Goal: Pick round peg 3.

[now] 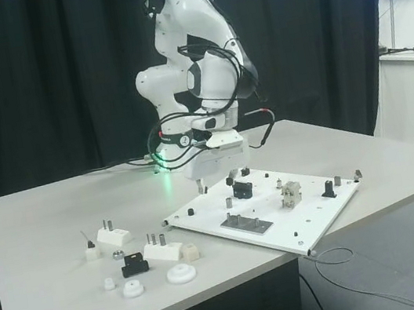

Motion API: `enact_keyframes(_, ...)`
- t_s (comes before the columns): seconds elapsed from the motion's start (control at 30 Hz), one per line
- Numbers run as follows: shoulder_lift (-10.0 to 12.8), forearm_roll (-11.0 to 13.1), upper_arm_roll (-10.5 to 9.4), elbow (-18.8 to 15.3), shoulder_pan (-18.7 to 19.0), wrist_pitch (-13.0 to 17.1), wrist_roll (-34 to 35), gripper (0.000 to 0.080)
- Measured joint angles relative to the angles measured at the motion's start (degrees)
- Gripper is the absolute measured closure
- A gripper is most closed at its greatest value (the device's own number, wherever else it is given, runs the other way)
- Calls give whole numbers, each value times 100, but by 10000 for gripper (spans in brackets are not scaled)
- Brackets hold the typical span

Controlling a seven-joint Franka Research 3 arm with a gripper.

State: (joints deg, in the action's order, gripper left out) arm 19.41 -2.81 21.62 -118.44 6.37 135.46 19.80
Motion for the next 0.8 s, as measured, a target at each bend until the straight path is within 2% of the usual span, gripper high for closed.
enact_keyframes(0.23, 198, -81, 42, 326, -180, -12, -474, 3)
enact_keyframes(0.43, 444, -157, 73, 696, -363, -137, -857, 3)
enact_keyframes(0.8, 975, -222, 69, 1513, -671, -645, -1398, 3)
